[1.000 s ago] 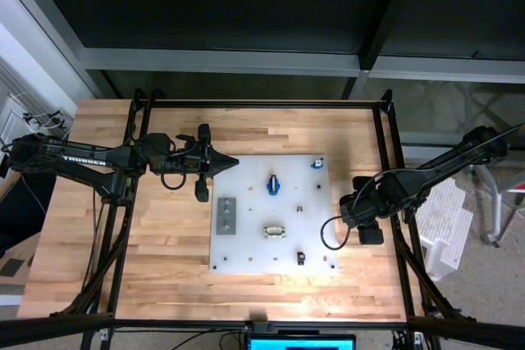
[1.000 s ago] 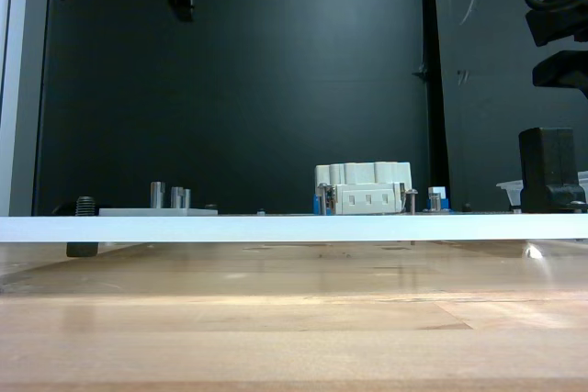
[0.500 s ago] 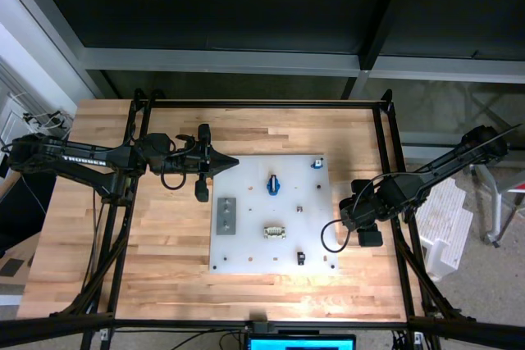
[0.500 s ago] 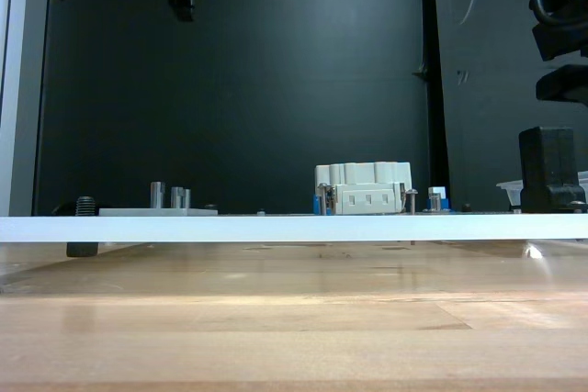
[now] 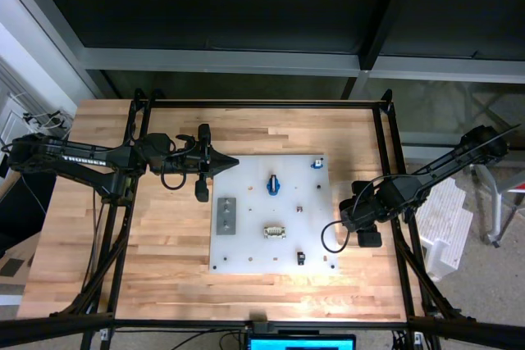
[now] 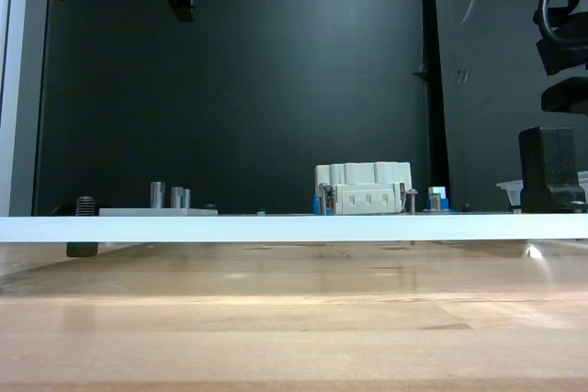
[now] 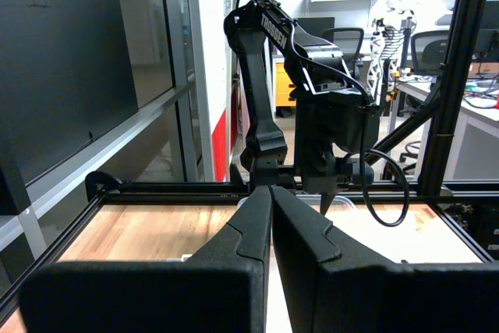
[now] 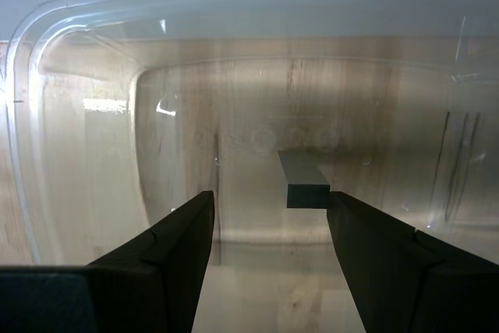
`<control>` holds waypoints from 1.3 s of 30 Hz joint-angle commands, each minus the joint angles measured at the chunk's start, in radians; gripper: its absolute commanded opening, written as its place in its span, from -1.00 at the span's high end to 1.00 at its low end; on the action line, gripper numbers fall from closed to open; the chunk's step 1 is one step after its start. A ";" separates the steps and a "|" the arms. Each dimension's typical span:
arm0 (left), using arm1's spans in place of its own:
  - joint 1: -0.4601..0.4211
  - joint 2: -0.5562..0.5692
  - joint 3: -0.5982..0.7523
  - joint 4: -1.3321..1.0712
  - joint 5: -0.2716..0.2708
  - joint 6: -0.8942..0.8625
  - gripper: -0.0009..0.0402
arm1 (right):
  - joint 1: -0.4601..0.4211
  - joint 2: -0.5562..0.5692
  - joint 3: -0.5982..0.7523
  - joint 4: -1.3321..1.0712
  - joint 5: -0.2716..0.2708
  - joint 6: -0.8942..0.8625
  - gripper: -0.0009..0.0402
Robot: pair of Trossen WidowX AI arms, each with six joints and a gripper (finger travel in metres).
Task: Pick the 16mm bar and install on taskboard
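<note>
Step in hand, as judged: taking hold of the bar; nothing is installed yet.

Findings
- The 16mm bar (image 8: 302, 180), taken to be the dark block in the right wrist view, lies free on the floor of a clear tray (image 8: 47, 115). It is clear of the taskboard (image 5: 316, 202) and in neither gripper.
- The right gripper (image 8: 269, 196) hangs just off the taskboard's right edge, toward its near corner. Its fingers are spread wide and hold nothing. They point down into the tray. The bar sits ahead of them and closer to one finger (image 8: 366, 255) than to the other.
- The left gripper (image 5: 231, 160) hovers at the taskboard's far-left corner, above the surface (image 5: 164, 235). Its fingers are pressed together on nothing.

Recommendations
- Shift the right gripper sideways until the bar is centred in the gap, then descend.
- Line the fingers up with the bar's long flat sides so it does not twist on closing.
- Keep the fingertips off the tray wall; the tray looks light and could slide.
- Close only once both fingers flank the bar.
- The seat cannot be confirmed; the grey block (image 5: 225, 217) at the taskboard's left side is a likely candidate.
</note>
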 commanded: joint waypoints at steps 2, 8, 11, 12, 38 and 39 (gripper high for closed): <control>0.000 0.000 0.000 0.000 0.000 0.000 0.96 | 0.002 0.000 -0.002 0.001 -0.005 -0.001 -0.02; 0.000 0.000 0.000 0.000 0.000 0.000 0.96 | 0.004 0.000 -0.003 0.008 -0.005 -0.001 -0.02; 0.000 0.000 0.000 0.000 0.000 0.000 0.96 | 0.005 0.000 -0.009 0.019 -0.005 -0.001 -0.02; 0.000 0.000 0.000 0.000 0.000 0.000 0.96 | 0.005 0.000 -0.013 0.025 -0.005 -0.001 -0.02; 0.000 0.000 0.000 0.000 0.000 0.000 0.96 | 0.009 0.032 -0.048 0.076 -0.023 0.000 0.03; 0.000 0.000 0.000 0.000 0.000 0.000 0.96 | 0.009 0.031 -0.048 0.076 -0.023 0.000 0.03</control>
